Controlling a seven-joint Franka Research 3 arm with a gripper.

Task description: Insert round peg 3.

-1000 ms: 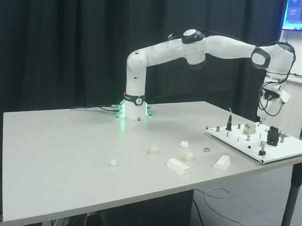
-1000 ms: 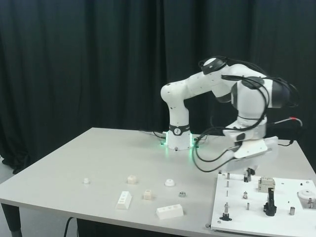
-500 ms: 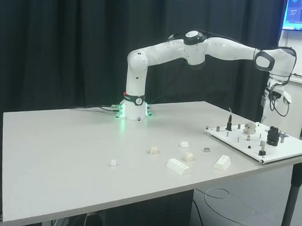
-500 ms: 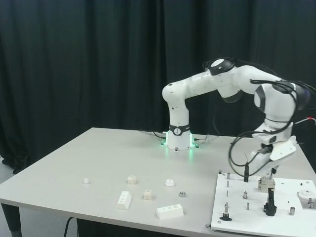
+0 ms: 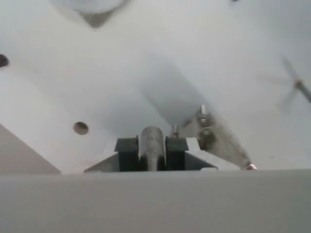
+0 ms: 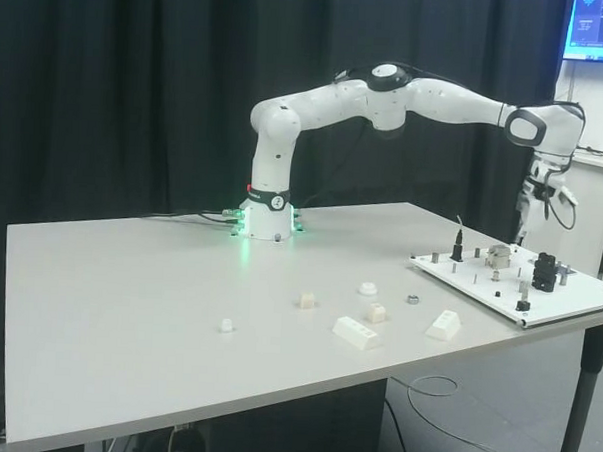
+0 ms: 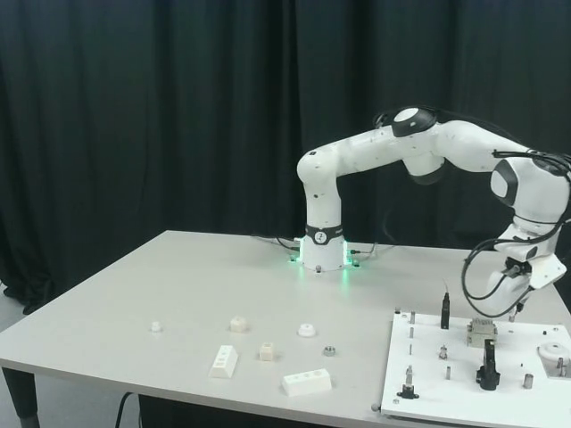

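A grey round peg stands upright between my two black fingers, and the gripper is shut on it. Below it lies the white peg board with a round hole nearby and a small metal post close to the peg. In the second room view the gripper hangs just above the back of the board, between a grey-white block and a white round part. In the first room view the gripper is behind the board.
Black fixtures and several short pegs stand on the board, with a tall black post at its back. Loose white blocks and a small nut lie on the grey table beside the board.
The arm has swung along the back of the board, away from its end nearest the loose blocks and towards the far end, carrying the peg. The hand now hangs lower by the white round part.
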